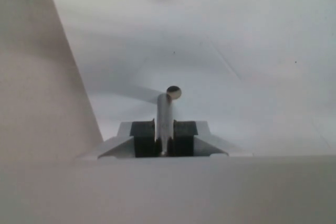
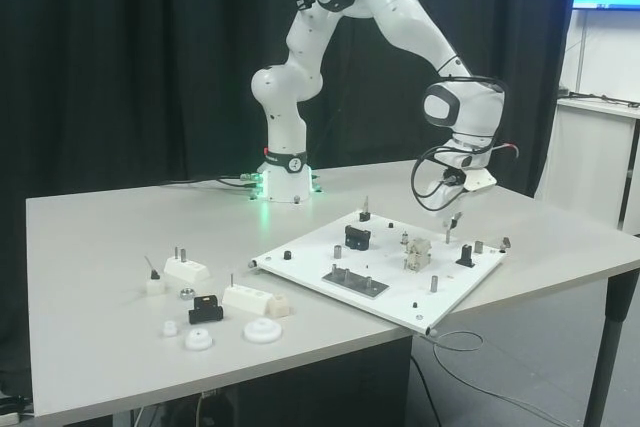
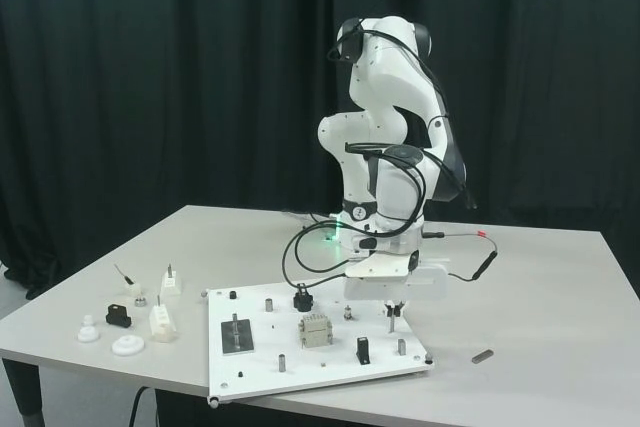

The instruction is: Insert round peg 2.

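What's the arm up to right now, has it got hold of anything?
The white Franka arm has its claw shut on a slim round peg, which the wrist view shows clamped between the black pads. In both room views the claw hangs above the far side of the white assembly board on the grey table, with the peg pointing down. The peg does not look seated in any hole yet. Loose white and black parts lie on the table beside the board.
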Available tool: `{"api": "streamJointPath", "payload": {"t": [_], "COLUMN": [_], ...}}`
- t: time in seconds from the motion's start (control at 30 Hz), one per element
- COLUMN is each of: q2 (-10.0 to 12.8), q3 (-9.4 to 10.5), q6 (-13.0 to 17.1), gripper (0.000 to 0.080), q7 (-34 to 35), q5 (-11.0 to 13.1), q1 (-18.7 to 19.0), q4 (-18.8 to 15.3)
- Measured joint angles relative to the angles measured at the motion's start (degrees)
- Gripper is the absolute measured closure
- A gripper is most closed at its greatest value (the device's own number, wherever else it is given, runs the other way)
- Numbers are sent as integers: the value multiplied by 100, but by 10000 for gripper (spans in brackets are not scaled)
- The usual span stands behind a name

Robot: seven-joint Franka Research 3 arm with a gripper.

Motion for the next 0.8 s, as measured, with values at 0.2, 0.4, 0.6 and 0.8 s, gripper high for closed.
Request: {"api": "streamJointPath", "payload": {"t": [0.2,0.4,0.6,0.8], "q2": [21,45,58,62], "q3": [0,-6,-16,-16], "q6": [4,15,44,52], "gripper": [734,734,734,734], "q7": [0,0,0,0], "q5": [0,-5,-18,-27], "q1": [-2,-12,-31,-54], "q4": [35,65,77,81]}}
